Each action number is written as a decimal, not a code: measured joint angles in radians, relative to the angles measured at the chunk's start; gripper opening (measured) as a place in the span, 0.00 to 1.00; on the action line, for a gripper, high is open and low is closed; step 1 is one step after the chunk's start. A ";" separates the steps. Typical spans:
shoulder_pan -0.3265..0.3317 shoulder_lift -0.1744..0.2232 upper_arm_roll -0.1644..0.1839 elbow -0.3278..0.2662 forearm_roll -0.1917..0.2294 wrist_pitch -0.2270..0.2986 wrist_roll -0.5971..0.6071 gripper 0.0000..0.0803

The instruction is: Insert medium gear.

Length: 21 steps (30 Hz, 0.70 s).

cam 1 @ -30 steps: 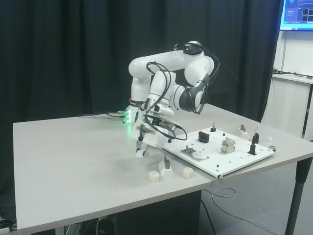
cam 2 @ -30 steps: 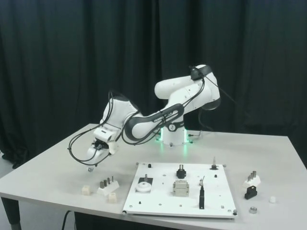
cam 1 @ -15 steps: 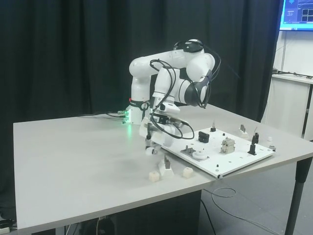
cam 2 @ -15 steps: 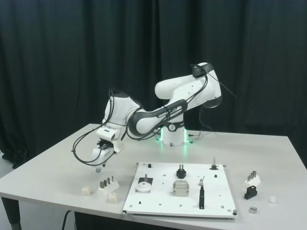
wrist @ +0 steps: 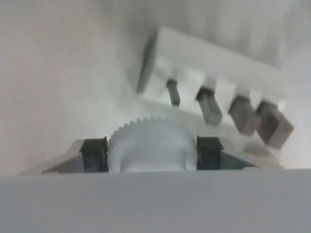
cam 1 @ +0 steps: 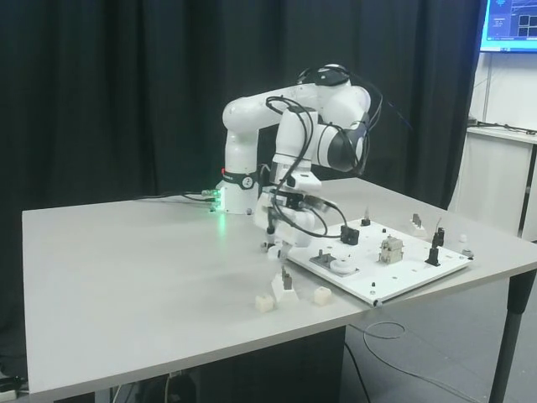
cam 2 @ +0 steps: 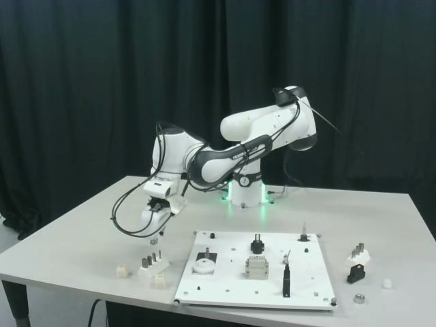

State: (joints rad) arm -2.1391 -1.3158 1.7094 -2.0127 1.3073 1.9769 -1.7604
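My gripper (wrist: 151, 153) is shut on a white toothed gear (wrist: 152, 141), with the black pads (wrist: 94, 154) pressing on its two sides. In the room views the gripper (cam 1: 275, 249) (cam 2: 155, 236) hangs a little above the table, just over a white peg holder (wrist: 214, 73) (cam 1: 285, 290) (cam 2: 151, 266) with several grey pegs. The white assembly board (cam 1: 403, 273) (cam 2: 306, 293) lies beside the holder. Another white gear (cam 1: 341, 267) (cam 2: 202, 266) sits on a grey plate on that board, next to an upright peg.
Two small white blocks (cam 1: 263, 303) (cam 1: 320, 295) lie by the peg holder near the table's front edge. The board carries black and grey fixtures (cam 2: 256, 266) (cam 2: 286, 281). Loose parts (cam 2: 355, 272) lie beyond the board's far side. Green light glows at the arm's base (cam 2: 235, 197).
The arm has carried the gear sideways towards the board and a little higher. It went from out over the bare table to above the peg holder.
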 joint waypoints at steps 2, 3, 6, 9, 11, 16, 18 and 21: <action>0.005 0.001 -0.003 0.003 -0.004 -0.019 0.010 0.49; 0.008 0.002 -0.004 0.004 -0.006 -0.027 0.014 0.49; 0.016 0.005 -0.006 0.007 -0.010 -0.051 0.024 0.49; 0.025 0.009 -0.007 0.009 -0.012 -0.072 0.036 0.49; 0.032 0.009 -0.010 0.010 -0.012 -0.087 0.047 0.49; 0.052 0.009 -0.015 0.012 -0.012 -0.108 0.101 0.49; 0.059 0.010 -0.016 0.013 -0.013 -0.112 0.131 0.49; 0.070 0.012 -0.016 0.015 -0.016 -0.116 0.179 0.49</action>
State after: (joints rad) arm -2.0692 -1.3035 1.6931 -1.9980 1.2910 1.8607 -1.5811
